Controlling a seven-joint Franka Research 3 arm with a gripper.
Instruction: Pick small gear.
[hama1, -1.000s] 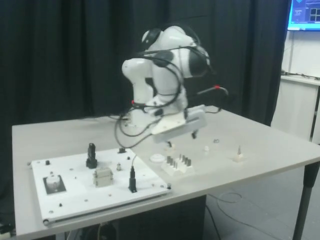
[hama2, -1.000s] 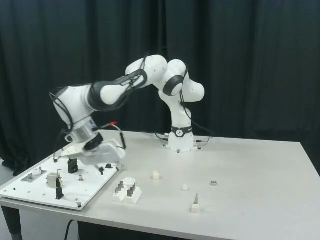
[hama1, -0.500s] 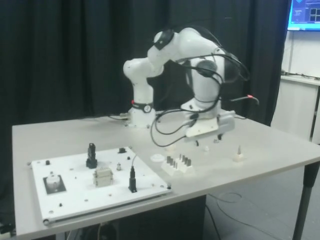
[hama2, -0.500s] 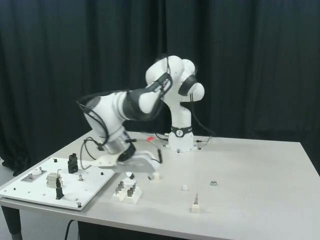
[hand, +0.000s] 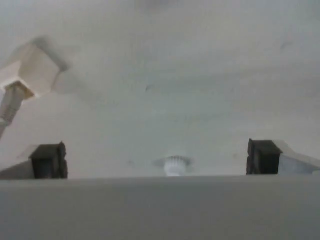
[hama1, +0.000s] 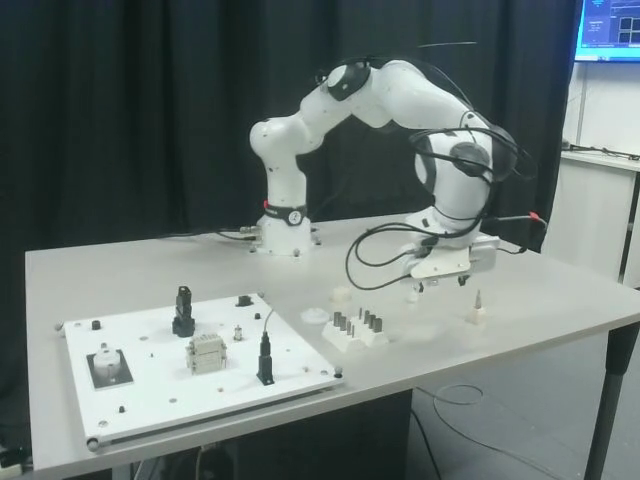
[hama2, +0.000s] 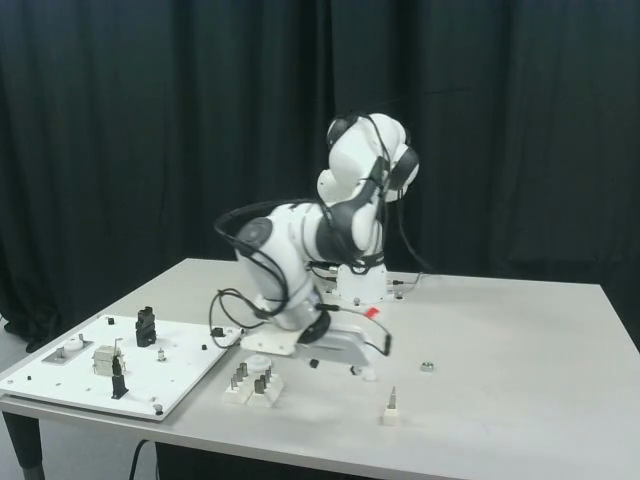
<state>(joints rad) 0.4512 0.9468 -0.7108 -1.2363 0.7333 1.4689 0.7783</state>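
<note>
The small gear (hand: 174, 165) is a little white toothed disc lying flat on the grey table. In the wrist view it sits between my two black fingertips (hand: 48, 160), nearer the middle than either tip. My gripper (hand: 155, 158) is open wide with nothing held. In the first room view the gripper (hama1: 438, 286) hangs low over the table, with the small gear (hama1: 411, 296) just beneath it. The second room view shows the gripper (hama2: 335, 366) close above the table, beside the small gear (hama2: 369, 375).
A white stand with an upright peg (hama1: 477, 313) is close by, and the peg stand (hand: 27, 75) also shows in the wrist view. A peg holder block (hama1: 357, 332), a large white gear (hama1: 315, 316), a nut (hama2: 426, 367) and the white assembly board (hama1: 190, 365) are on the table.
The arm has swung from above the white board across the table, past the peg holder block, and come down low over the small gear.
</note>
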